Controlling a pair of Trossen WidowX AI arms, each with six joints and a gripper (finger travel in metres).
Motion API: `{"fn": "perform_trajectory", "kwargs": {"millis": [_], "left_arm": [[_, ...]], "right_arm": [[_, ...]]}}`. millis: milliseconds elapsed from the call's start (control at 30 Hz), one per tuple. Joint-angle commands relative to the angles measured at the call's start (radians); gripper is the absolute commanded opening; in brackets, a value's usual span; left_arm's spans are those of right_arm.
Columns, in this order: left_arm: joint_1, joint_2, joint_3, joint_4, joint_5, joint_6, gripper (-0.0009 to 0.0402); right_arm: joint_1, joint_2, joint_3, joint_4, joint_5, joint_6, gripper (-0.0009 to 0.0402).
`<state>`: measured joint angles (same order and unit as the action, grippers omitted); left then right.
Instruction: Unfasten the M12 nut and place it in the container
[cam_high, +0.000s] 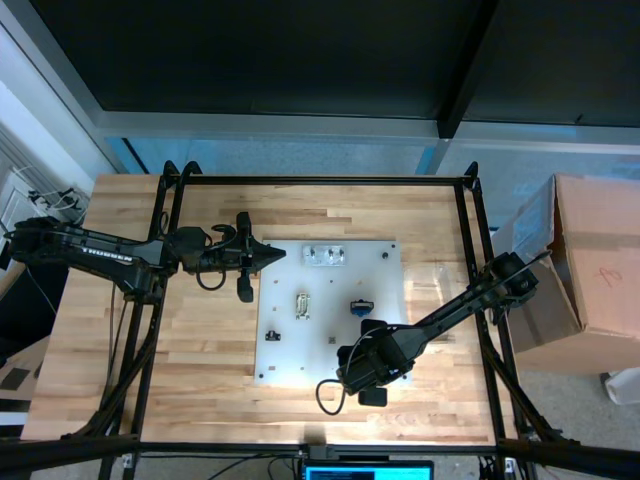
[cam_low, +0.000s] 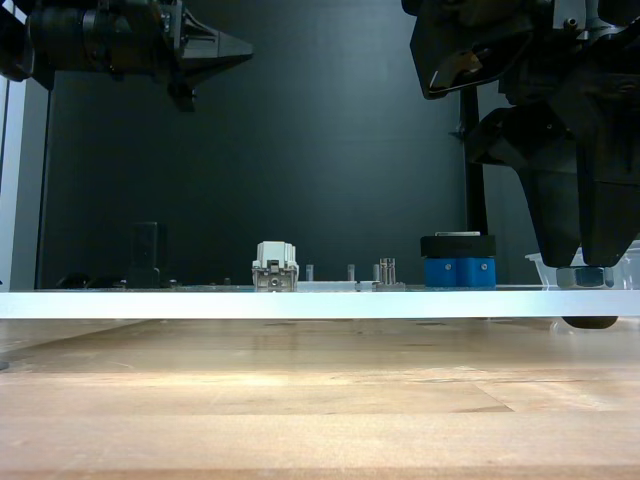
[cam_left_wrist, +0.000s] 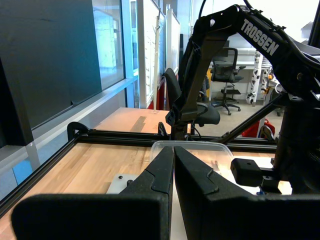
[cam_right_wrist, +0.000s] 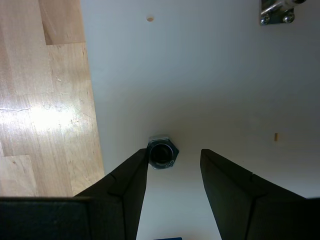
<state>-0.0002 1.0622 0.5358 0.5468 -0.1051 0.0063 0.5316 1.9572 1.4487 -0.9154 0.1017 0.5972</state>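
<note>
From above, the white board (cam_high: 330, 330) lies mid-table. The left gripper (cam_high: 278, 256) hangs just off the board's far left edge, pointing toward it. The right gripper (cam_high: 364, 380) points down over the board's near right edge and hides what is under it. A clear tray (cam_high: 436, 290) lies just beside the board's right edge, and a cardboard box (cam_high: 590, 270) stands well to the right of the board, off the table. At table height, the left gripper (cam_low: 245, 45) is high above the board's left part, while the right gripper (cam_low: 584, 262) reaches down to the board's right end. The silver M12 nut (cam_low: 584, 277) sits at its fingertips, low on the board; a blue block (cam_low: 458, 271) and a pale connector (cam_low: 275, 270) stand further left on the board. Seen from the left wrist, the left gripper (cam_left_wrist: 173, 152) has its fingers pressed together with nothing between them, aimed across the board at the tray (cam_left_wrist: 192, 146). Seen from the right wrist, the right gripper (cam_right_wrist: 174, 155) is spread apart: the nut (cam_right_wrist: 161, 152) sits on its stud on the board, dark in its bore, touching one finger (cam_right_wrist: 135, 167) and apart from the other.
</note>
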Motion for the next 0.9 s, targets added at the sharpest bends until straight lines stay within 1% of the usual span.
{"fn": "perform_trajectory", "kwargs": {"millis": [33,400,500,900], "left_arm": [[0.000,0.000,0.000,0.000,0.000,0.000,0.0000],[0.000,0.000,0.000,0.000,0.000,0.000,0.0000],[0.000,0.000,0.000,0.001,0.000,0.000,0.0000],[0.000,0.000,0.000,0.001,0.000,0.000,0.0000]], "right_arm": [[0.001,0.001,-0.002,-0.007,0.000,-0.003,0.0146],[0.003,0.000,-0.012,-0.006,-0.002,-0.003,0.0145],[0.005,0.000,-0.019,-0.005,-0.018,-0.003,0.0144],[0.010,-0.003,-0.070,0.046,-0.024,-0.006,0.0144]]}}
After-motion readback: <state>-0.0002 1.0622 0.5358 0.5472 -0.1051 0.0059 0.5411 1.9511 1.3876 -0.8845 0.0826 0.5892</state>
